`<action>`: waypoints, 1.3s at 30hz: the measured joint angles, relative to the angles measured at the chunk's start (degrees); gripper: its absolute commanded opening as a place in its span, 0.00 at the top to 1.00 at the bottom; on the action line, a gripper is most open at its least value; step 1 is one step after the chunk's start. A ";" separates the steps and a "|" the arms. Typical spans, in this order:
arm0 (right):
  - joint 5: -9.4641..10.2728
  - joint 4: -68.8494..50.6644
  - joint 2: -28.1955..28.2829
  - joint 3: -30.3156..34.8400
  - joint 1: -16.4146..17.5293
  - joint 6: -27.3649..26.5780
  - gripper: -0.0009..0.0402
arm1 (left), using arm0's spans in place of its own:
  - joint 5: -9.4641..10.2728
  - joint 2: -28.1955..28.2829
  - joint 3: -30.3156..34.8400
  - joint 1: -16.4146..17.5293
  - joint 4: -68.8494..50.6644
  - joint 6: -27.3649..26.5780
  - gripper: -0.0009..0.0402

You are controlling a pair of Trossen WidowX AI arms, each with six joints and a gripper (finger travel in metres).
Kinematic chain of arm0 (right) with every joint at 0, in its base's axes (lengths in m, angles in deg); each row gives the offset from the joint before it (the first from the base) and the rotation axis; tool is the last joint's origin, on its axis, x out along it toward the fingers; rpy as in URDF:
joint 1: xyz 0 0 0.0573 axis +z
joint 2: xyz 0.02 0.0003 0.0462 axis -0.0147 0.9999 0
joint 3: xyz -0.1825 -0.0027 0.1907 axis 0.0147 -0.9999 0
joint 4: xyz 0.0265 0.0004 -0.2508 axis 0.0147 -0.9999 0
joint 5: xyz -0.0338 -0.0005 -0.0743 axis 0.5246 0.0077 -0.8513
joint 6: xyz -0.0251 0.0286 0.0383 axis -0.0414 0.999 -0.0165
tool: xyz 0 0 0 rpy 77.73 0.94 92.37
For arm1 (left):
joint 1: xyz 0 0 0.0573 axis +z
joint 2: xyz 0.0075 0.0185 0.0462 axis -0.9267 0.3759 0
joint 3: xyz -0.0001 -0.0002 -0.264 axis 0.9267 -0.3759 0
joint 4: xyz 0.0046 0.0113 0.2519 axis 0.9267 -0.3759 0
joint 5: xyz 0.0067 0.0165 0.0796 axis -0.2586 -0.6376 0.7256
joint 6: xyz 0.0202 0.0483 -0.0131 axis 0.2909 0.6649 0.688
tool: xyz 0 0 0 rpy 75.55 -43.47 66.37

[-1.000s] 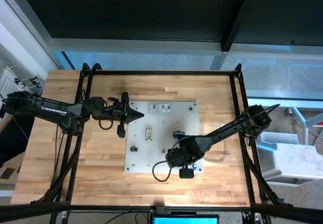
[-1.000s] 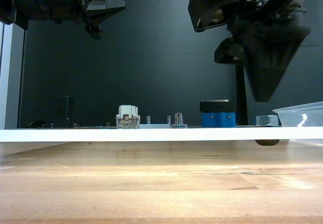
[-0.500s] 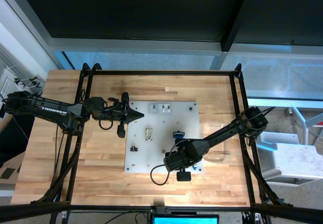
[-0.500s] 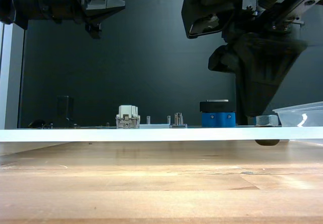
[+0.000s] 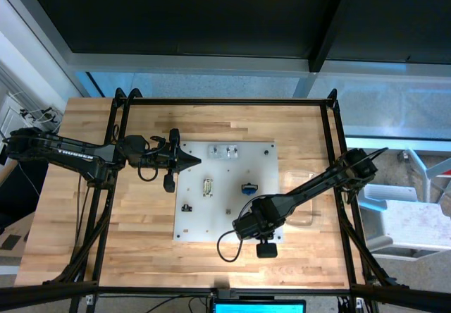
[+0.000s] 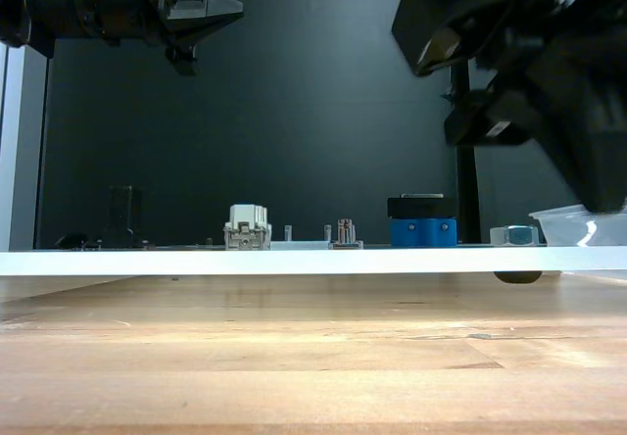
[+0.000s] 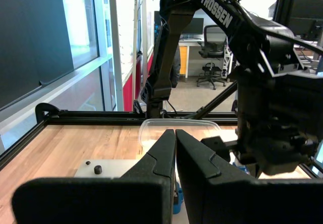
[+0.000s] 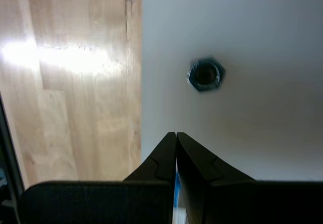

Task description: Pick the M12 fastener and fasten on the M12 threads

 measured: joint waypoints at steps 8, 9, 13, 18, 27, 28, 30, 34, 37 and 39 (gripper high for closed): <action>-4.37 -0.13 -0.48 0.04 -0.09 0.15 0.98 | 0.00 0.00 0.00 0.00 -0.02 0.02 0.98; -5.62 0.28 -0.50 0.04 -0.07 0.39 0.98 | -0.02 -0.02 0.00 0.00 0.00 0.00 0.98; -8.98 1.79 -0.55 0.04 -0.24 1.55 0.98 | 0.00 -0.02 0.00 0.00 0.02 0.02 0.98; -9.09 2.64 0.04 -0.02 -0.11 1.57 0.98 | -0.02 -0.02 0.02 0.00 0.02 0.02 0.98; -10.14 4.26 1.86 -0.24 -0.15 1.49 0.98 | -0.02 -0.02 0.02 0.00 -0.02 0.02 0.98; -10.08 4.39 1.92 -0.24 -0.13 1.49 0.98 | 0.00 -0.02 0.02 0.00 -0.02 0.00 0.98; -10.10 4.39 1.92 -0.24 -0.15 1.46 0.98 | -0.02 -0.02 0.02 0.00 -0.02 0.02 0.98; -6.67 4.66 1.92 -0.24 -0.20 0.76 0.98 | 0.00 -0.02 0.02 0.00 -0.04 0.00 0.98; 2.86 5.20 1.79 -0.33 -0.50 -2.75 0.98 | 0.00 -0.02 0.02 0.00 -0.04 0.02 0.98; 5.11 5.18 1.55 -0.33 -0.13 -3.50 0.98 | 0.00 -0.02 0.00 0.00 -0.09 0.00 0.98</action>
